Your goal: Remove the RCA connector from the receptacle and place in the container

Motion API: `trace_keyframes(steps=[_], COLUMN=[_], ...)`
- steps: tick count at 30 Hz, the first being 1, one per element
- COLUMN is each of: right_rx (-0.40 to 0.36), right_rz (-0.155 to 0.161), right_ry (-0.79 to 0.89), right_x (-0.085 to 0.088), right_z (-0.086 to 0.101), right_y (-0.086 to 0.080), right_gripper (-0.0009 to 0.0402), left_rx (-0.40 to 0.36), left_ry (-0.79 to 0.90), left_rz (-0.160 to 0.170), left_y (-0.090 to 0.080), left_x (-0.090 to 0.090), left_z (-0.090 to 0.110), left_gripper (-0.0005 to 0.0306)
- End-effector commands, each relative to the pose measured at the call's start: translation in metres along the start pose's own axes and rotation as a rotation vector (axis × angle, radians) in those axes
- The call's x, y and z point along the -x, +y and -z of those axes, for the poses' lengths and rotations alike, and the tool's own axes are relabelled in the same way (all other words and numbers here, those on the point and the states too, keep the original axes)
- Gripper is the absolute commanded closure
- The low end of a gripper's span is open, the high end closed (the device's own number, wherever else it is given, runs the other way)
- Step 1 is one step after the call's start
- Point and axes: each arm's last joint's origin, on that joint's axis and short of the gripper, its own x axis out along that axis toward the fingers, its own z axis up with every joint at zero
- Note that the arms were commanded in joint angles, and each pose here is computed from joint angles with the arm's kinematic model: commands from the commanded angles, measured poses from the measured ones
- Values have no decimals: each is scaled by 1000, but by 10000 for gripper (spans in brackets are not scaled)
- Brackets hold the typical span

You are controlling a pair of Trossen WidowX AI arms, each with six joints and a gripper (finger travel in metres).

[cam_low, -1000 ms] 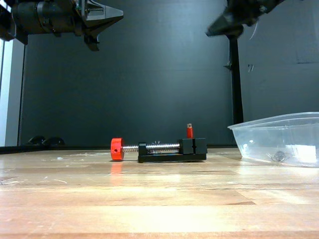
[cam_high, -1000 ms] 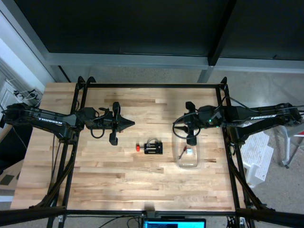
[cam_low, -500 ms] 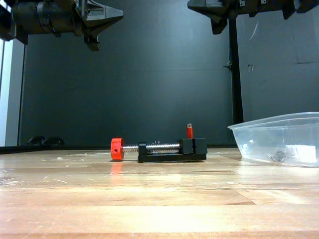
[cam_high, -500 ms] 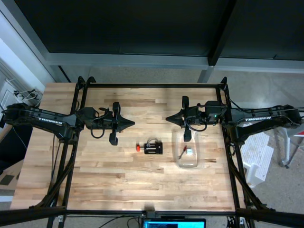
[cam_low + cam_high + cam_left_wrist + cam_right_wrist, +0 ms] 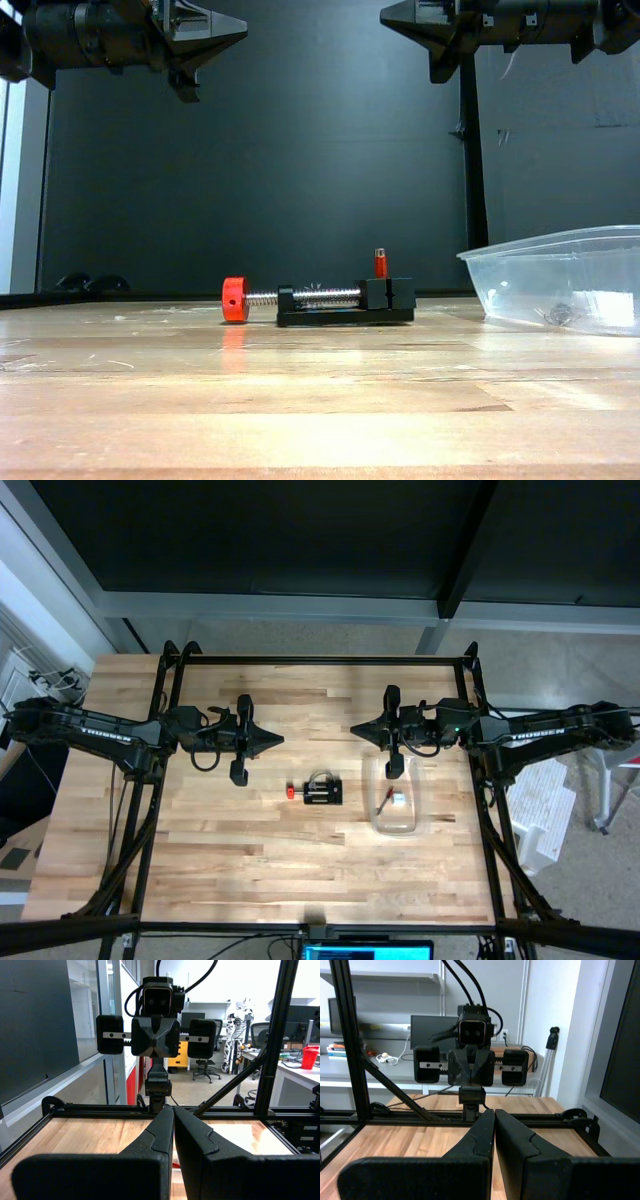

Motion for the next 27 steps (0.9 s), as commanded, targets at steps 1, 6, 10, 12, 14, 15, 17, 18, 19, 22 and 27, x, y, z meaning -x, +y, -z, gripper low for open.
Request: trace_keyframes(steps=[1,6,10,12,14,15,17,18,19,22,27], right_rx=[-17,-15,-15,-14,-14,-15,-15,-15,-15,-15,-15], right_rz=[-1,-2,-2,-1,0,1,1,0,1,1,1], right_ry=[12,21,33,36,34,33,32,32,32,31,29], right_x=[0,1,0,0,0,0,0,0,0,0,0], right_z=[3,6,6,6,6,5,5,5,5,5,4], right_y=[0,0,0,0,0,0,0,0,0,0,0], right_gripper=[393,393,393,393,393,393,393,393,393,393,393], left_rx=[0,0,0,0,0,0,0,0,0,0,0], left_ry=[0,-1,0,0,0,0,0,0,0,0,0], left_rz=[0,0,0,0,0,0,0,0,0,0,0], left_y=[0,0,0,0,0,0,0,0,0,0,0], left_x=[0,0,0,0,0,0,0,0,0,0,0], left_z=[0,0,0,0,0,0,0,0,0,0,0], left_gripper=[300,300,300,300,300,300,300,300,300,300,300])
